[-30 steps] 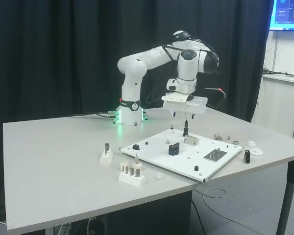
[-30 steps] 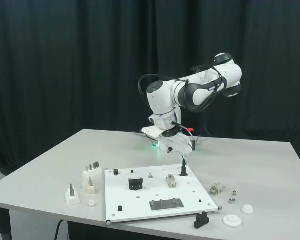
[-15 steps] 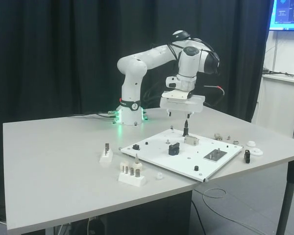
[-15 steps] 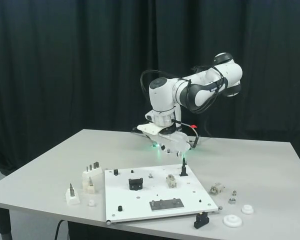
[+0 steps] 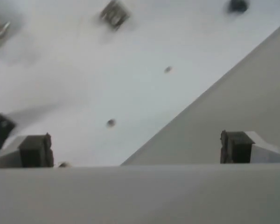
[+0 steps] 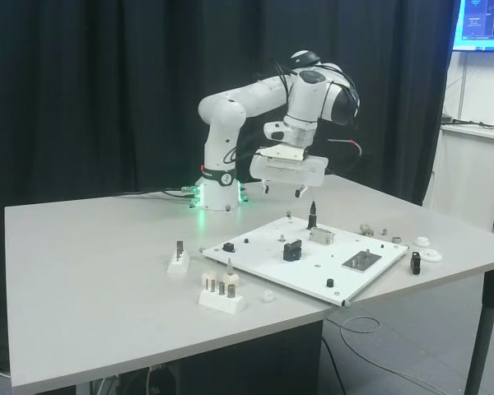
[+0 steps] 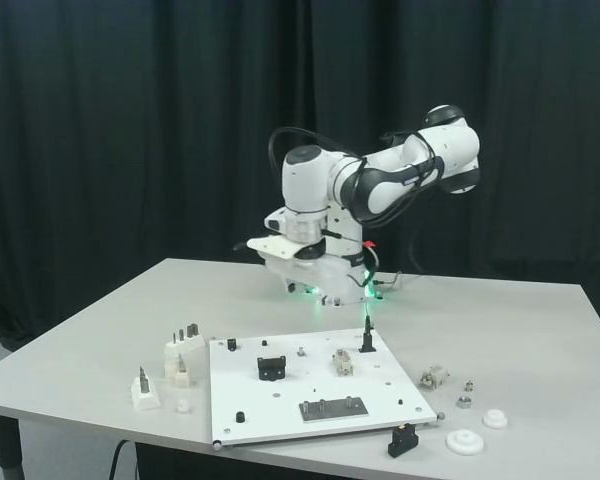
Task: Pick Ethernet.
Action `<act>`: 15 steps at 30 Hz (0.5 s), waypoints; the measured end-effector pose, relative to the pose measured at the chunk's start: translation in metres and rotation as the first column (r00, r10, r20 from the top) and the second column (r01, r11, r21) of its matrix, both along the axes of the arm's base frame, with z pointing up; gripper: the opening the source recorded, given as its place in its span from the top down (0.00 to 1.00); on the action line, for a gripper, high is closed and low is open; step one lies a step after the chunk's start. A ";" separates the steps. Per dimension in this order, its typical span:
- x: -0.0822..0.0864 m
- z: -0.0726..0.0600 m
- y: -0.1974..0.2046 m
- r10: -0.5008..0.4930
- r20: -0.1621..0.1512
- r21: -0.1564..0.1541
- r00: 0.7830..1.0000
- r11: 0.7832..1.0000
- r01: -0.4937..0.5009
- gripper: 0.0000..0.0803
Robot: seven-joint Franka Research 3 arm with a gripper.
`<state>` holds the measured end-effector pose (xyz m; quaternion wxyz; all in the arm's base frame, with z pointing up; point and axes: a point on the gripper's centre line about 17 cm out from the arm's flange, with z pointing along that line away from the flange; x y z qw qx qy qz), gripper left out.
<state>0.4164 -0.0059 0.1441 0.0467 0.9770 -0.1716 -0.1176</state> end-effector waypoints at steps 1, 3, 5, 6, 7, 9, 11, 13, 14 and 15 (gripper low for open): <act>0.002 0.001 -0.005 0.009 0.006 -0.004 1.000 1.000 -0.009 0.00; 0.007 0.002 -0.015 0.030 0.020 -0.013 0.999 0.999 -0.030 0.00; 0.012 0.003 -0.024 0.051 0.030 -0.020 0.998 0.999 -0.050 0.00; 0.015 0.003 -0.028 0.062 0.035 -0.024 0.997 0.998 -0.061 0.00; 0.017 0.004 -0.031 0.072 0.040 -0.027 0.997 0.997 -0.071 0.00; 0.023 0.003 -0.039 0.094 0.048 -0.034 0.994 0.995 -0.092 0.00; 0.029 0.002 -0.045 0.119 0.055 -0.039 0.991 0.992 -0.117 0.00; 0.035 0.000 -0.051 0.145 0.060 -0.042 0.988 0.989 -0.142 0.00; 0.039 -0.001 -0.054 0.158 0.063 -0.043 0.985 0.987 -0.156 0.00; 0.042 -0.002 -0.057 0.174 0.066 -0.045 0.983 0.984 -0.171 0.00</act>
